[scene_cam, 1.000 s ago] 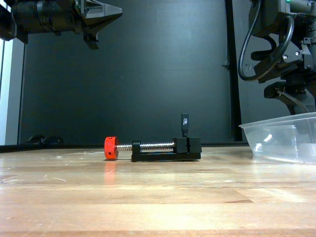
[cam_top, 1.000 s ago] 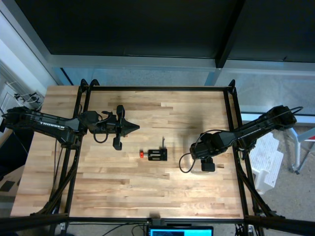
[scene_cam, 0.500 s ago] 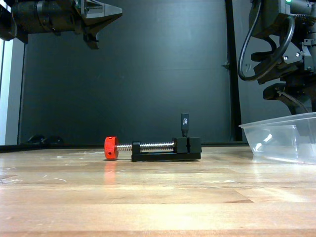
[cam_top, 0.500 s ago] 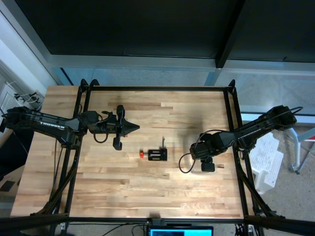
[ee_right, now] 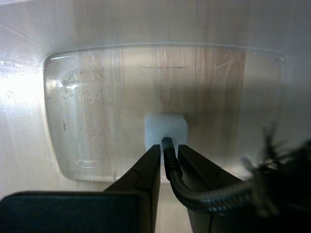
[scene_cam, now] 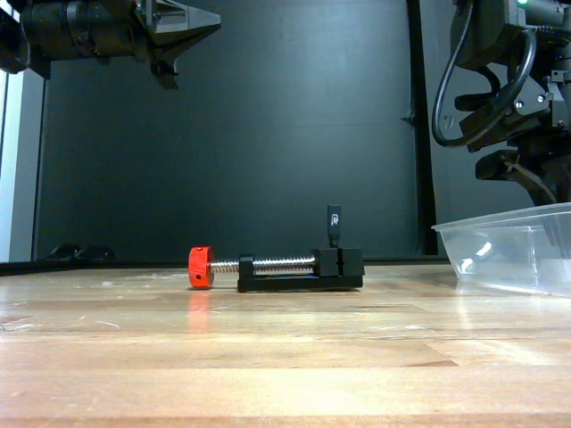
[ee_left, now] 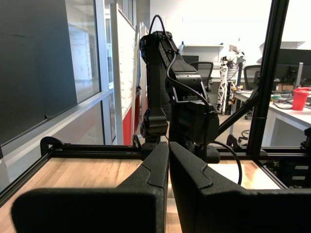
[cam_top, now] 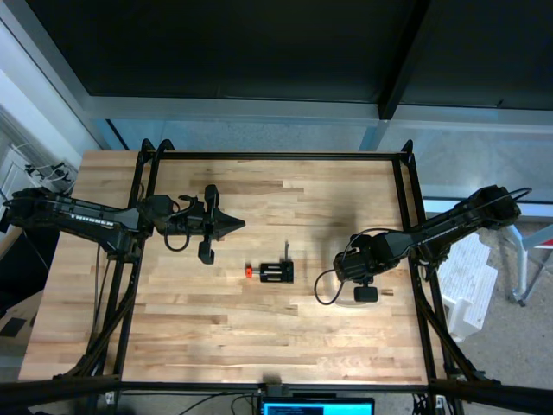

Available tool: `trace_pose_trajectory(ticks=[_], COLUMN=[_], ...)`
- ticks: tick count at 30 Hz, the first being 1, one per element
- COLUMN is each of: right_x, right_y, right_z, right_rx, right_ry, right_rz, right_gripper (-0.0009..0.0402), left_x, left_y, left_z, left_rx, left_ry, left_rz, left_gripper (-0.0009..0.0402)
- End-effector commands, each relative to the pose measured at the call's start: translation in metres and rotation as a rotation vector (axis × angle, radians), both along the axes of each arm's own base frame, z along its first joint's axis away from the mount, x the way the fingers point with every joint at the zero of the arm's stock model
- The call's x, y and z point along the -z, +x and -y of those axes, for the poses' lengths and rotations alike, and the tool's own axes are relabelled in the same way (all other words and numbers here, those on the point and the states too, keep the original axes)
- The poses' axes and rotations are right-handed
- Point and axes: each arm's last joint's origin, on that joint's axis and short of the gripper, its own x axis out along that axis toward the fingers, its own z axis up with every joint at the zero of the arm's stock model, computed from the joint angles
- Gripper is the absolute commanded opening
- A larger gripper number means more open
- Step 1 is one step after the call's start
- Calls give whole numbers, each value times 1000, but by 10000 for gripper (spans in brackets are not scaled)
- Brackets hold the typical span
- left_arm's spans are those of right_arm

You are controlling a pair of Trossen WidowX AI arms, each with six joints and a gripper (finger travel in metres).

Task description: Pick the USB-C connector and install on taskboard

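Right hand [ee_right: 168, 147], over clear tray [ee_right: 97, 87] holding white square [ee_right: 166, 125], seemingly clamps USB-C connector [ee_right: 168, 154]; left hand [ee_left: 168, 145] together, aloft.

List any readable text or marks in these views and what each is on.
"TROSSEN": white letters on the left arm, behind the left claw, raised left of the taskboard.
Small white mark on the taskboard's pin: too small to read.
Embossed marks on the clear tray floor under the right claw, which grips the USB-C connector: unreadable.
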Motion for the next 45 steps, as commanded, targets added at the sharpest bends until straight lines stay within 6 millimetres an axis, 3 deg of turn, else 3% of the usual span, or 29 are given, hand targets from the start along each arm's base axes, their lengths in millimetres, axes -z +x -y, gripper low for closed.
trace_pose_trajectory(ticks=[1, 4, 17, 26, 35, 45], right_x=[0, 0, -9, -36, -84, -102], right_y=[0, 0, -5, -5, 13, 54], right_z=[0, 0, -1, -2, 0, -6], right_rx=[-7, -8, -24, -28, -13, -5], right_ry=[-2, -2, 3, 16, 43, 29], right_rz=[-2, -3, 15, 55, 162, 198], right_gripper=[14, -2, 0, 0, 0, 0], left_x=[0, 0, 0, 0, 0, 0], left_y=[0, 0, 0, 0, 0, 0], left_z=[0, 0, 0, 0, 0, 0], left_rx=[0, 0, 0, 0, 0, 0], left_ry=[0, 0, 0, 0, 0, 0], left_rz=[0, 0, 0, -1, 0, 0], left_gripper=[0, 0, 0, 0, 0, 0])
